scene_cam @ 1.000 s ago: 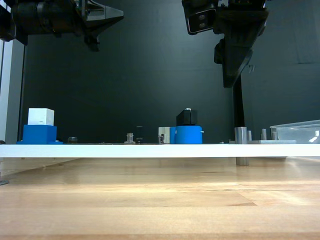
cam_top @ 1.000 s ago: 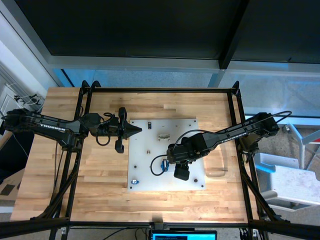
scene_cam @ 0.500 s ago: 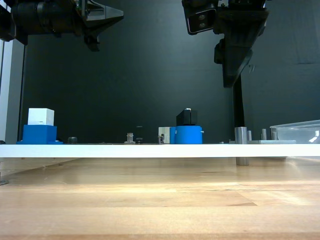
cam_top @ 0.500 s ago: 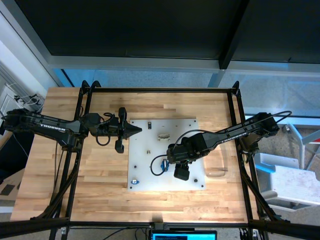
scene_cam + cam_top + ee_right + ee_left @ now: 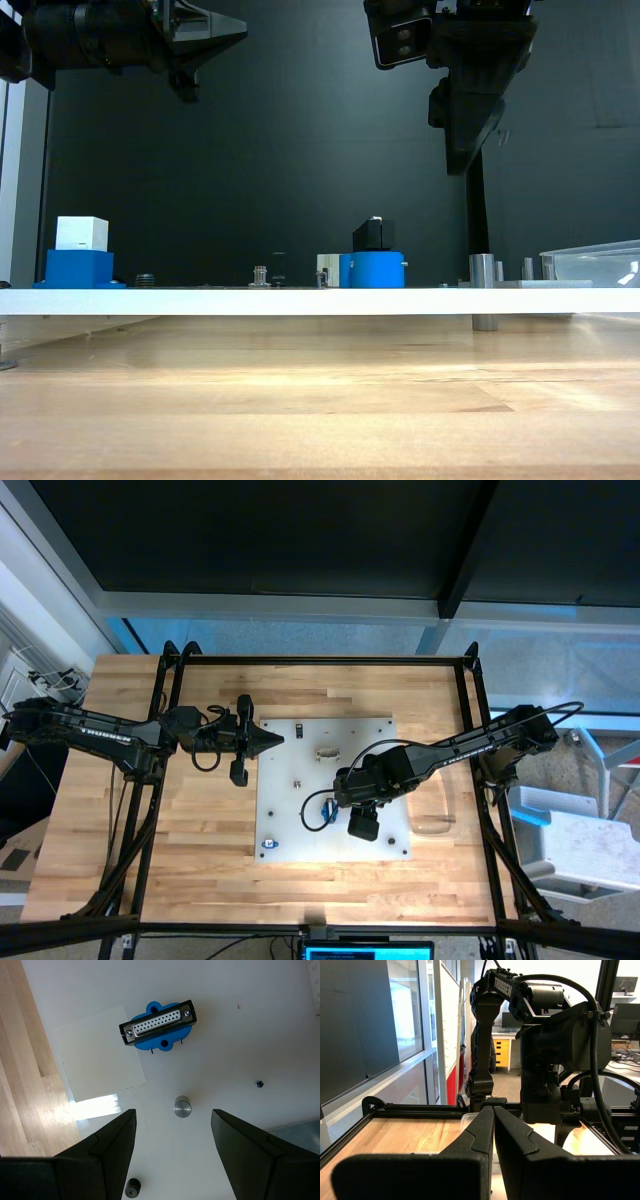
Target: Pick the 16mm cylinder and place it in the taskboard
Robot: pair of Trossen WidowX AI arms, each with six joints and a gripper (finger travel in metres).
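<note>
The 16mm cylinder [image 5: 182, 1107] is a small silver peg standing upright on the white taskboard [image 5: 225, 1035]. My right gripper [image 5: 173, 1110] hangs open well above the board, and the peg shows in the gap between its fingers. In the low view the right gripper [image 5: 456, 165] points down, high over the board's edge [image 5: 300, 301], with a silver peg [image 5: 483, 270] below it. In the high view the right gripper [image 5: 345, 795] covers the peg. My left gripper [image 5: 275, 738] is shut on nothing, held high beside the taskboard's [image 5: 290, 820] left edge.
A blue D-sub connector [image 5: 157, 1027] lies on the board near the peg, and a small black screw [image 5: 132, 1187] lies on the other side. A blue round part [image 5: 377, 270] and a blue block with a white cube [image 5: 80, 265] stand on the board. A clear tray [image 5: 435, 815] sits to its right.
</note>
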